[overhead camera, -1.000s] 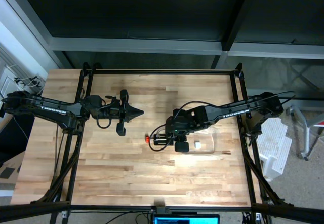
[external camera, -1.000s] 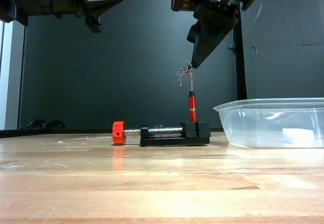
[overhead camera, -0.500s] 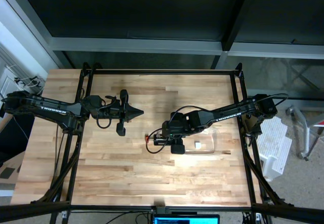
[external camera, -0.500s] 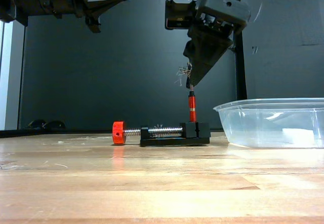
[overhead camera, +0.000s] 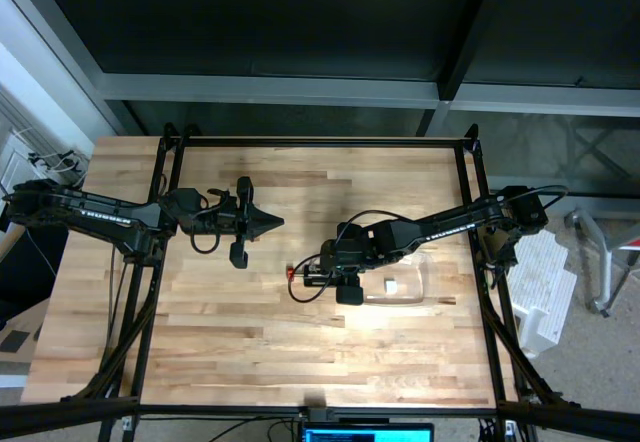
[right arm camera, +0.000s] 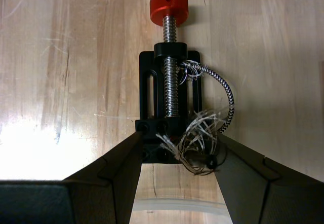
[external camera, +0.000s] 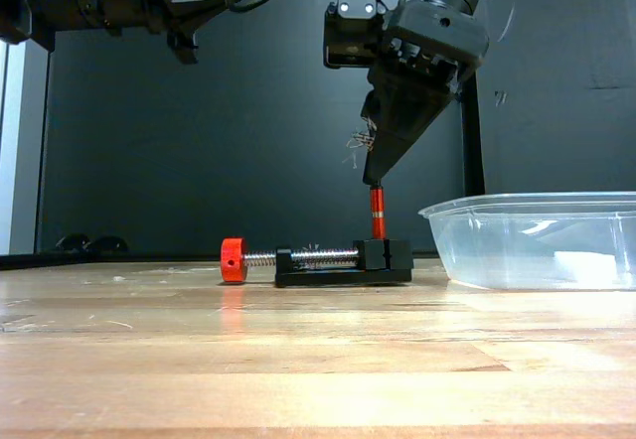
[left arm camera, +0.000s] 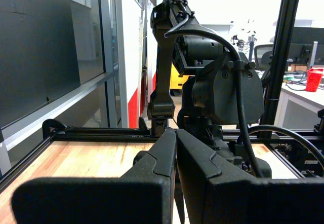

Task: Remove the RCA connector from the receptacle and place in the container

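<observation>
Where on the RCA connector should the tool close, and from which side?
Grip the RCA connector on its red barrel, coming straight down: it stands upright out of the receptacle. The right tool hangs open just above it; the left tool is shut, held aloft well off to the left.

A robotics lab: wooden workbench [overhead camera: 250,352] inside a black metal frame [overhead camera: 320,142], office desks [left arm camera: 304,89] beyond.

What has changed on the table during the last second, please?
The right gripper came down toward the RCA connector; its open jaws now flank the frayed wire above it. The connector stays upright in the receptacle. The left gripper stays parked at the left, jaws shut, and the container did not move.
</observation>
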